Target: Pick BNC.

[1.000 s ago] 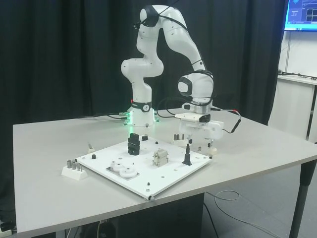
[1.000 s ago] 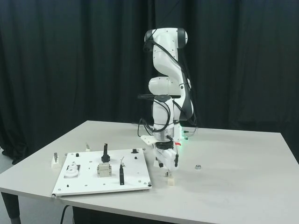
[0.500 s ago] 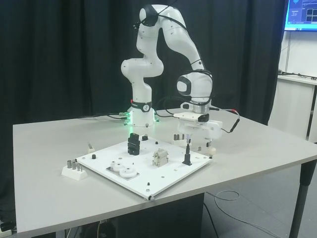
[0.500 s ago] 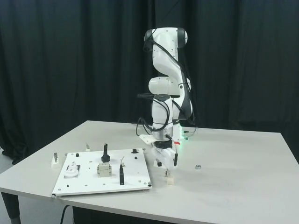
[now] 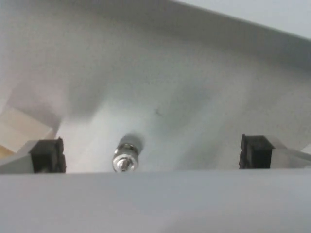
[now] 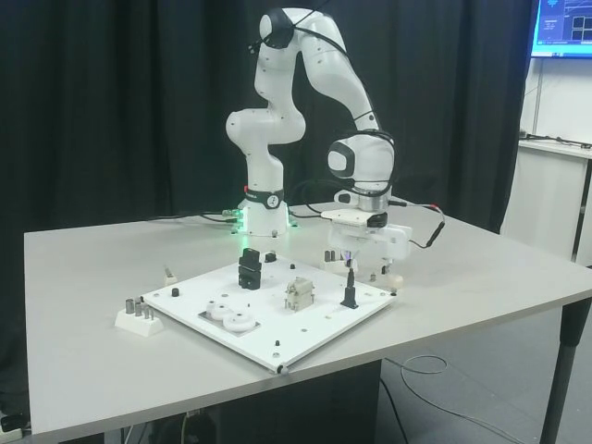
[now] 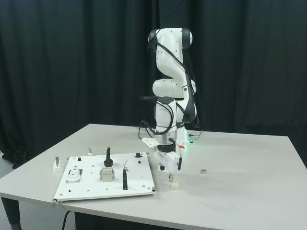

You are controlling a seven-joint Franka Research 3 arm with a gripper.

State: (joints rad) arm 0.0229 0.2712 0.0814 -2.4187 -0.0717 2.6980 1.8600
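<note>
In the wrist view the gripper (image 5: 150,154) has its 2 fingers (image 5: 47,155) spread wide, and the BNC (image 5: 125,156) stands upright on the table (image 5: 204,87) between them — nearer to one pad, touching neither. In the first room view the gripper (image 6: 356,257) hangs low beside the white board (image 6: 268,314). In the second room view it (image 7: 167,166) is just off the board's (image 7: 103,184) edge, above a small white block (image 7: 175,184).

white arm (image 7: 169,81) folded tall at the back of the grey bench (image 7: 240,191), its wrist hanging low just past the white board's (image 7: 105,179) far corner. a black post (image 7: 125,180) stands upright on the board, a white block (image 7: 107,174) beside it, white discs (image 7: 73,176) nearer the other edge. a small white block (image 7: 175,184) sits below the wrist, a little nut (image 7: 203,171) well apart.
</note>
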